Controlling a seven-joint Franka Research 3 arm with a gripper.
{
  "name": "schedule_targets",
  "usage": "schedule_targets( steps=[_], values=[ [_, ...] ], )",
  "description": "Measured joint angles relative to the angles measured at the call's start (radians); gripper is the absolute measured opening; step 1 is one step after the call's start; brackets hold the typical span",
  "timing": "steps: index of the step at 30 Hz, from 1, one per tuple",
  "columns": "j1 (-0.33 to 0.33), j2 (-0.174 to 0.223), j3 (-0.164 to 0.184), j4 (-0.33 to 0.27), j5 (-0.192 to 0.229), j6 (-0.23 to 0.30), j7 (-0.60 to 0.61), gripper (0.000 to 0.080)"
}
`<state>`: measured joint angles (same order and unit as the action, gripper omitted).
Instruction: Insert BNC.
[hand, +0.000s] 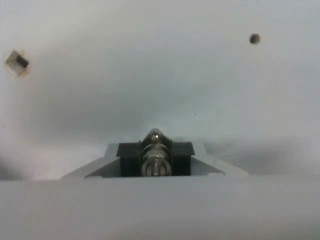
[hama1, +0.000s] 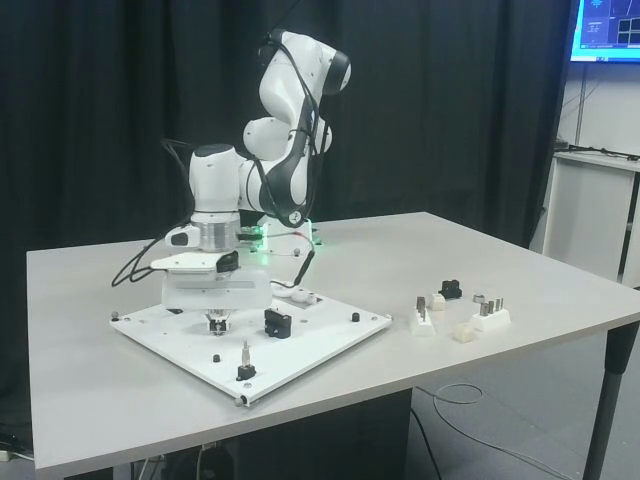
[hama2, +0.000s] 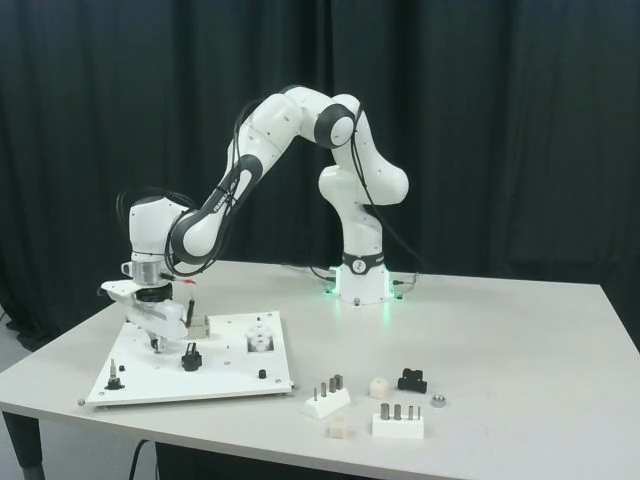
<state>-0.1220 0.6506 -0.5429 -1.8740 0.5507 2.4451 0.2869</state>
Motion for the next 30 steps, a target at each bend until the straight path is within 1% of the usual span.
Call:
schedule_targets(
  steps=[14, 21, 30],
  values=[
    [0.001, 0.0, -0.001, 0.0, 0.0, 0.002, 0.273, 0.0121],
    [0.002, 0.001, -0.001, 0.0, -0.002, 0.004, 0.435, 0.0121],
    [0.005, 0.001, -0.002, -0.001, -0.017, 0.009, 0.632, 0.0121]
  ],
)
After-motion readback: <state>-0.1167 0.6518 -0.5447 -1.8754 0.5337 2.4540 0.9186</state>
